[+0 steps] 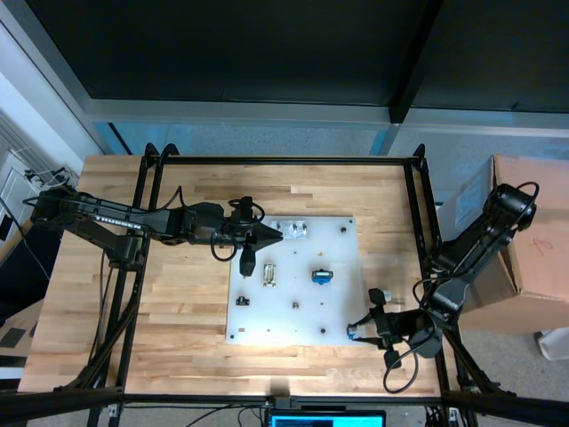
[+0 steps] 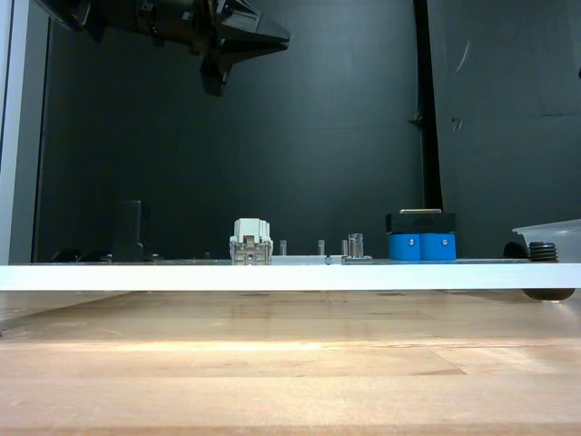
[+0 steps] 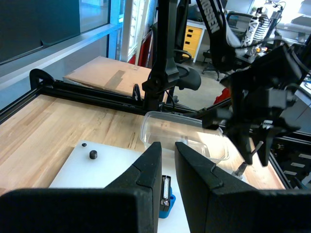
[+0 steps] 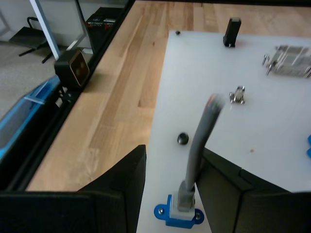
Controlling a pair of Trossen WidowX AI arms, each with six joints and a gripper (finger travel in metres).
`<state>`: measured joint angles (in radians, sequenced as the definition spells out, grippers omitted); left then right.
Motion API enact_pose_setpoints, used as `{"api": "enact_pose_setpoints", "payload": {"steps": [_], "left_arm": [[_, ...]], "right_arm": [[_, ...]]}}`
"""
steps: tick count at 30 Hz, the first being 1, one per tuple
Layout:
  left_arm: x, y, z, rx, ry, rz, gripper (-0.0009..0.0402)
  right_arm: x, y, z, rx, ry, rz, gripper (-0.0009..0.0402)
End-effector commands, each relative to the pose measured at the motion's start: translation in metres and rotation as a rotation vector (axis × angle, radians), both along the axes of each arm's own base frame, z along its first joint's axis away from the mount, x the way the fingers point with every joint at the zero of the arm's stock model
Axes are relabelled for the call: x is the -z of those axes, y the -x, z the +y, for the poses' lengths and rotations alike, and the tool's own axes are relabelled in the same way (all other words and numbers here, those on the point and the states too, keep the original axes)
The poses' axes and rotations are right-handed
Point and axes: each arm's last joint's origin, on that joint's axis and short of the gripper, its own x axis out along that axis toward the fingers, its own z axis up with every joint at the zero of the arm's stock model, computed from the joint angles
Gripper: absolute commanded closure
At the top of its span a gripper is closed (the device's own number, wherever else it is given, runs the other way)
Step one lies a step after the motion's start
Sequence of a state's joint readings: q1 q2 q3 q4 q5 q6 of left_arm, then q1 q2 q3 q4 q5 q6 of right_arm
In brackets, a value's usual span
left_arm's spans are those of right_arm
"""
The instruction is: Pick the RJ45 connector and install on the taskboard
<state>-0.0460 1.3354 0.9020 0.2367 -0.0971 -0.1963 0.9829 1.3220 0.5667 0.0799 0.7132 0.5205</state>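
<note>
Black cabled arms (image 1: 116, 222); left gripper (image 1: 278, 237), right gripper (image 1: 356, 331) wedge-fingered

The cable (image 4: 200, 133) above the RJ45 connector (image 4: 182, 204) blurs toward its tip (colour smeared); the right gripper (image 4: 174, 153) shows only jaws, cut off at their bases.

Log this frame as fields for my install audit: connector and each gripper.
RJ45 connector: standing in blue mount at taskboard's near right corner, grey cable stub up; seating depth unclear
Right gripper: open, fingers either side of the connector
Left gripper: narrowly open, empty, raised over taskboard's far left part
</note>
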Motion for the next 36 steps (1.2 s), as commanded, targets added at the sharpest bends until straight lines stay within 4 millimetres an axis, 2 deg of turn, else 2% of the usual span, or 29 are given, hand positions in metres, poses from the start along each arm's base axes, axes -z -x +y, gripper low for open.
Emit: {"api": "enact_pose_setpoints", "payload": {"steps": [1, 12, 21, 25, 36], "left_arm": [[0.000, 0.000, 0.000, 0.000, 0.000, 0.000, 0.0358], [0.000, 0.000, 0.000, 0.000, 0.000, 0.000, 0.0358], [0.000, 0.000, 0.000, 0.000, 0.000, 0.000, 0.0358], [0.000, 0.000, 0.000, 0.000, 0.000, 0.000, 0.0358], [0.000, 0.000, 0.000, 0.000, 0.000, 0.000, 0.0358]], "right_arm": [[-0.014, 0.000, -0.007, 0.037, 0.007, 0.013, 0.0259], [-0.053, -0.004, -0.020, 0.051, 0.028, 0.066, 0.0259], [-0.085, -0.021, -0.031, 0.114, -0.013, 0.048, 0.0259], [-0.094, -0.030, -0.047, 0.148, -0.046, 0.038, 0.0259], [-0.117, -0.047, -0.111, 0.247, -0.097, -0.011, 0.0259]]}}
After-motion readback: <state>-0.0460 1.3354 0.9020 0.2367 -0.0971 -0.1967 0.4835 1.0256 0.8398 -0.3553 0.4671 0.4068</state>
